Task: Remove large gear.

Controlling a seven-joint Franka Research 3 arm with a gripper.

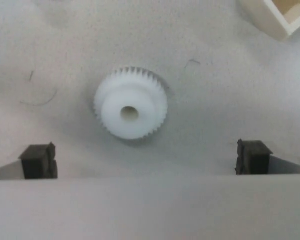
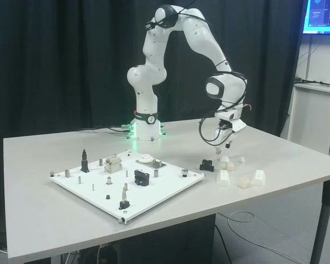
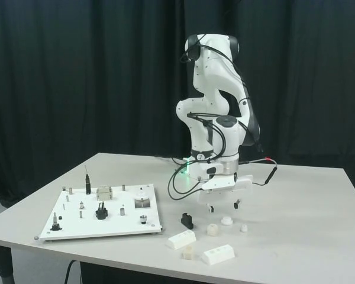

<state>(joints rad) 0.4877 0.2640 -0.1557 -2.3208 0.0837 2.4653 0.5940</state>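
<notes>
At the left of the first room view the white board point(image 2: 126, 190) carries its small fixtures, and the large gear point(image 1: 130, 103) is no longer on it. The gear lies flat on the grey worktop point(image 2: 38, 165) right of centre, directly beneath the gripper point(image 1: 145, 160), whose fingers point(image 1: 38, 161) are spread wide with nothing between them. The removal looks finished; what seems left is lifting clear without nudging the gear.

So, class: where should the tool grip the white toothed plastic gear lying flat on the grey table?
Come straight down and pinch the raised round hub of the gear; it lies flat, bore up, between the open tool fingers.
</notes>
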